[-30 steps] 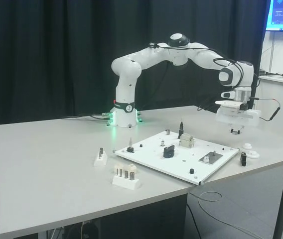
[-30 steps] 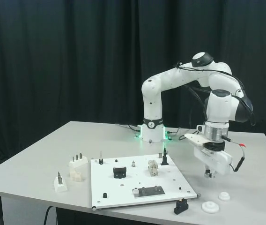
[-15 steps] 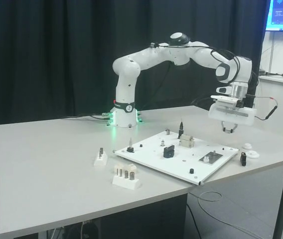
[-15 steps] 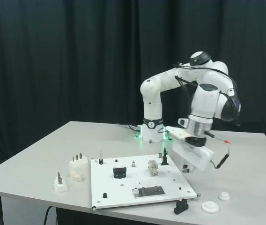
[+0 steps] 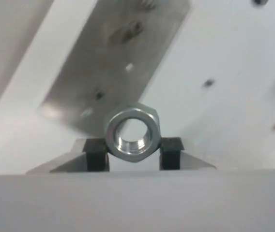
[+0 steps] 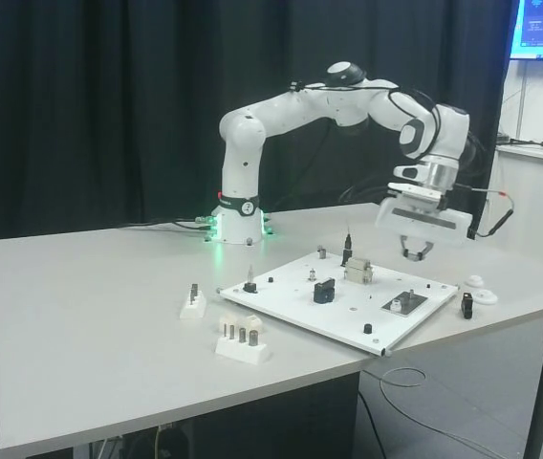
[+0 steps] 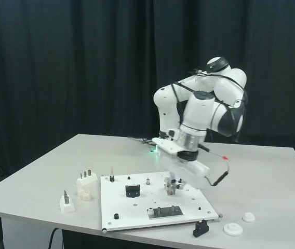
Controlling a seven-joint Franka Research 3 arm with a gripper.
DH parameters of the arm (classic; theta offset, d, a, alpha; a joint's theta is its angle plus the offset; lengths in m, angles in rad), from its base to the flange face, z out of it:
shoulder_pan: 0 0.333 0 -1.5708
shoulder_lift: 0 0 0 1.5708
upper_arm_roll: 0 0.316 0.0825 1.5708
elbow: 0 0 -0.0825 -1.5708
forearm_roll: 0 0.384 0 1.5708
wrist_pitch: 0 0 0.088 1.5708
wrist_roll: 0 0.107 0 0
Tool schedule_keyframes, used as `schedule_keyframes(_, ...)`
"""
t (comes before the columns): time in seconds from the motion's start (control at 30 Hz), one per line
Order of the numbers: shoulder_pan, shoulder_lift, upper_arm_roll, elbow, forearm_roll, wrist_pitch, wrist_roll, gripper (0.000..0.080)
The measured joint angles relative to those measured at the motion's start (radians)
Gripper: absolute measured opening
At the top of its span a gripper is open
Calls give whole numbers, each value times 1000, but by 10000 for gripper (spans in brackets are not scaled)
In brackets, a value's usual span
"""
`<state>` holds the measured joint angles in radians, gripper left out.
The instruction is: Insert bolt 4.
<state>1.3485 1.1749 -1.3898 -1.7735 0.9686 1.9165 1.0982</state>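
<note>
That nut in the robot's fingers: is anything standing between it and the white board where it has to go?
Nothing visible does. The gripper holds the nut in the air above the white board, with the grey metal plate directly below and only open space between them.

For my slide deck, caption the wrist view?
Jaws gripping a hex nut above the grey plate on the white board.

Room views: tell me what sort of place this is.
Probably a robotics lab set up for assembly tests: a white arm bolted to a grey table, a white board of small fittings, and black curtains closing off the background.
</note>
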Motion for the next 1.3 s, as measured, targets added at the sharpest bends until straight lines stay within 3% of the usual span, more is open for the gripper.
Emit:
schedule_keyframes(0.37, -107, 31, -4, -11, 17, 0, -355, 222)
schedule_keyframes(0.77, -212, 101, 2, -10, 121, 16, -670, 222)
schedule_keyframes(1.1, -275, 104, 45, -2, 193, 66, -925, 222)
schedule_keyframes(1.3, -299, 107, 48, 12, 223, 70, -996, 222)
